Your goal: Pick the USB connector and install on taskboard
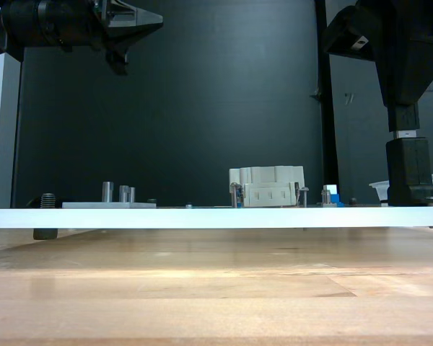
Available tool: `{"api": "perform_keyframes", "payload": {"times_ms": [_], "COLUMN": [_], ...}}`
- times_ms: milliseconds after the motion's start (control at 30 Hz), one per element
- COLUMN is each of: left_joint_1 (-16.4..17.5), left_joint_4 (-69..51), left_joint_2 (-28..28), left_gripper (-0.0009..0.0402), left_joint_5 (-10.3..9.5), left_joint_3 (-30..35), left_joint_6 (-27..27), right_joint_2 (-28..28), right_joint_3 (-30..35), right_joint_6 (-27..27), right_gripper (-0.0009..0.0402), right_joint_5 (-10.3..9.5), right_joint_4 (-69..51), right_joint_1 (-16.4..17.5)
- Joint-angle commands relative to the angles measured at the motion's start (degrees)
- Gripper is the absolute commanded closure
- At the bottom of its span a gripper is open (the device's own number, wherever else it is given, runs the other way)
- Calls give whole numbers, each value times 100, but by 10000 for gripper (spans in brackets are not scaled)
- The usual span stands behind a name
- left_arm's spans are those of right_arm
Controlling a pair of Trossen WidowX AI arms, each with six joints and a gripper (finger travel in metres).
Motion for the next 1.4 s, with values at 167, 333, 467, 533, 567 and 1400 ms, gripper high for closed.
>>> {"api": "perform_keyframes", "payload": {"times_ms": [167, 333, 467, 533, 567, 1400], "left_joint_1": [2, 0, 2, 0, 0, 0], "left_joint_4": [2, 2, 2, 2, 2, 2], "left_joint_2": [2, 2, 2, 0, 0, 2], "left_gripper": [393, 393, 393, 393, 393, 393], "left_joint_5": [2, 2, 2, 2, 2, 2], "left_joint_3": [2, 2, 0, 0, 0, 0], "left_joint_6": [0, 0, 0, 0, 0, 0], "right_joint_2": [24, 24, 24, 24, 24, -55], "right_joint_3": [-142, -142, -142, -142, -142, -140], "right_joint_6": [9, 9, 11, 11, 11, 31], "right_gripper": [393, 393, 393, 393, 393, 353], "right_joint_5": [-37, -37, -39, -39, -39, -81], "right_joint_4": [70, 74, 81, 87, 92, 197], "right_joint_1": [7, 11, 15, 17, 17, 28]}}
